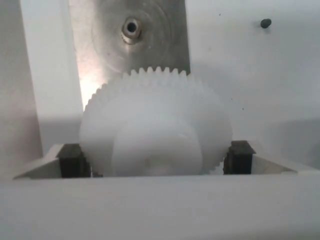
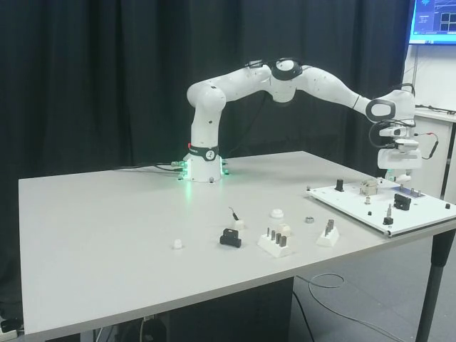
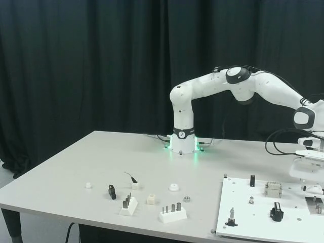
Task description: Insert large gear.
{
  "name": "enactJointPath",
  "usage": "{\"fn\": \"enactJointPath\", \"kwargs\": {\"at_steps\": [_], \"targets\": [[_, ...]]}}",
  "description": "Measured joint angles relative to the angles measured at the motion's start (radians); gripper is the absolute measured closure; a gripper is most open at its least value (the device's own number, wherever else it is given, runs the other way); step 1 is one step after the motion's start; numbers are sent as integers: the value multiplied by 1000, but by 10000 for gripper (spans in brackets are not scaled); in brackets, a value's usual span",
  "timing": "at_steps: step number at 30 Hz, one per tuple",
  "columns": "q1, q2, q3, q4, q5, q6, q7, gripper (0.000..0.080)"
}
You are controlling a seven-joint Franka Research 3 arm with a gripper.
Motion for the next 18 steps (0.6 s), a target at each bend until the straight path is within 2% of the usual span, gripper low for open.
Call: {"fn": "enactJointPath", "kwargs": {"at_steps": [9,18], "targets": [[-16,-10,0,0,19,-20,-17,214],[-55,-29,0,5,83,-65,-58,214]]}}
